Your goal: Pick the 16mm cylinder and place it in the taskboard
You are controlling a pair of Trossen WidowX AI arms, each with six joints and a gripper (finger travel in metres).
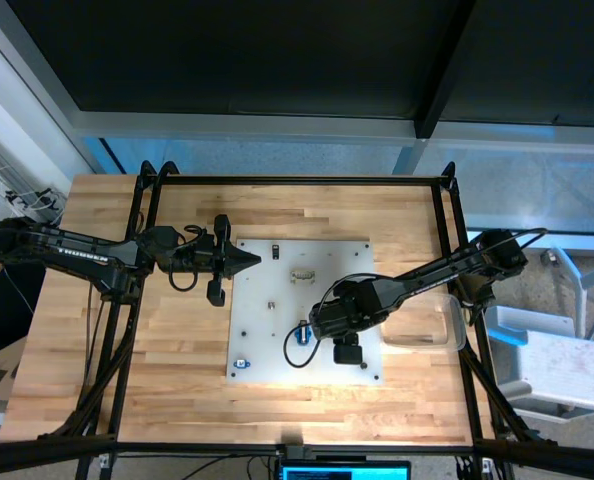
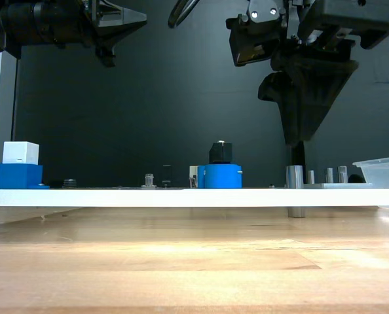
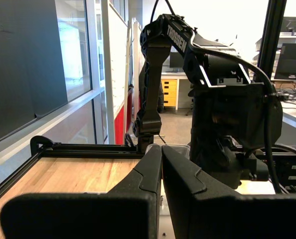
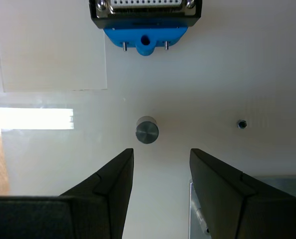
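Table (image 1: 97, 330): wood, taskboard (image 1: 267, 350) on it
Cylinder (image 4: 147, 130): upright in taskboard, looks placed
Right gripper (image 4: 161, 150): over it, jaws wide, empty
Left gripper (image 3: 161, 148): parked at taskboard's edge, jaws closed

This is a robotics lab in an office-like building. A butcher-block tabletop (image 1: 97, 330) sits inside a black metal frame (image 1: 297, 181). The Trossen-lettered left arm (image 1: 67, 252) and right arm (image 1: 447, 265) stand at its side edges. The left claw (image 3: 161, 149), pressed closed, hangs over the left edge of the white taskboard (image 1: 277, 300). The right claw (image 4: 161, 154), fingers parted, points down at the taskboard. Beyond the tabletop are glass partitions (image 3: 73, 50), a yellow drawer cabinet (image 3: 169, 93) and a monitor (image 3: 293, 25). A laptop screen (image 1: 345, 470) glows at the near edge.
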